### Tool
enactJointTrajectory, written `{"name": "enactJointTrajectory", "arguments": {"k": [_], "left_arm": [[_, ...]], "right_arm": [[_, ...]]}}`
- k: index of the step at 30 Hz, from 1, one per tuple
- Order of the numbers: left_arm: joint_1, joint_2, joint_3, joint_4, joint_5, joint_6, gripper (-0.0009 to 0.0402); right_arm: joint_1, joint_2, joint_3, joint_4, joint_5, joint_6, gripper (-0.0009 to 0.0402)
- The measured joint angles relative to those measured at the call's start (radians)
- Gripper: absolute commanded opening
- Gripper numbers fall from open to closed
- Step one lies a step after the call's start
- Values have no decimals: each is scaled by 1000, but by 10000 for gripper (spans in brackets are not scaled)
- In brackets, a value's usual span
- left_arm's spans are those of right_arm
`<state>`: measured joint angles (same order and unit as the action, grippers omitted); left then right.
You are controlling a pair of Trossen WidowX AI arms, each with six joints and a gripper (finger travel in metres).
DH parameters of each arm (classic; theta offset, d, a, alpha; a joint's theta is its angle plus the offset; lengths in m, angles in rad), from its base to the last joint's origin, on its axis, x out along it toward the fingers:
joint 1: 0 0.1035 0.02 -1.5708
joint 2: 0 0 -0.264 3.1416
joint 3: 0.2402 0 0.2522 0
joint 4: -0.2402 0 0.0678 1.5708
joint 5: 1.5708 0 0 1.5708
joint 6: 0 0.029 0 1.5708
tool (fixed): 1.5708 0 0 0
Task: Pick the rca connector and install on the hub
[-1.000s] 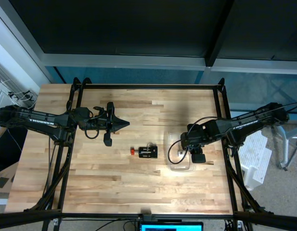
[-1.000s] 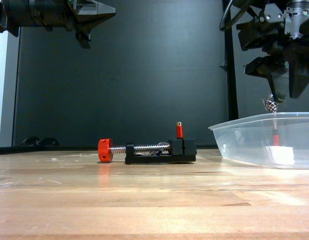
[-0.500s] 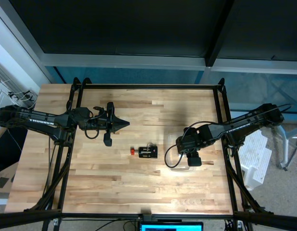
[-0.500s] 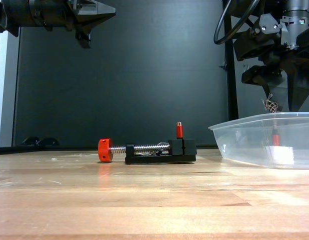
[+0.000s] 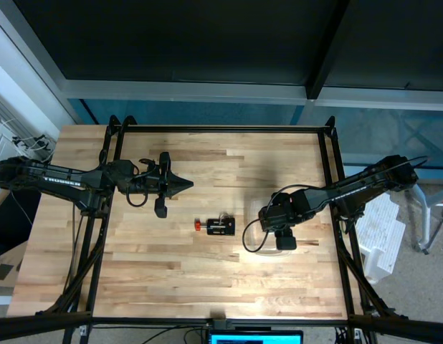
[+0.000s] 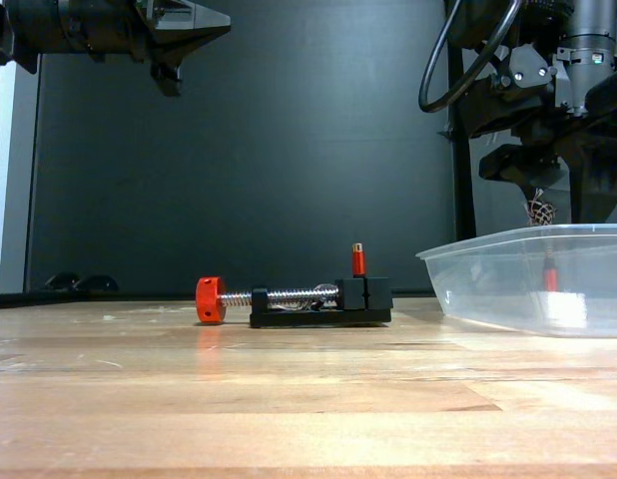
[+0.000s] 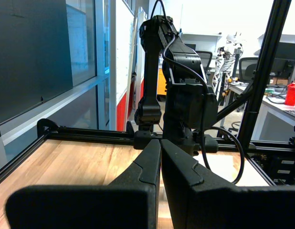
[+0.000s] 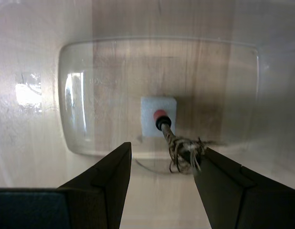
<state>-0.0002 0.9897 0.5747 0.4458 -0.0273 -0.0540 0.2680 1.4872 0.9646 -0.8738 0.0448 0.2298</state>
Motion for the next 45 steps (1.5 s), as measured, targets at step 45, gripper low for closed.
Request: {"name": "enactJointTrajectory", "arguments": {"k": [45], "left_arm": [[0, 0, 0, 0, 0, 0, 0]], "right_arm": [[8, 54, -34, 103, 15, 9, 169]]}}
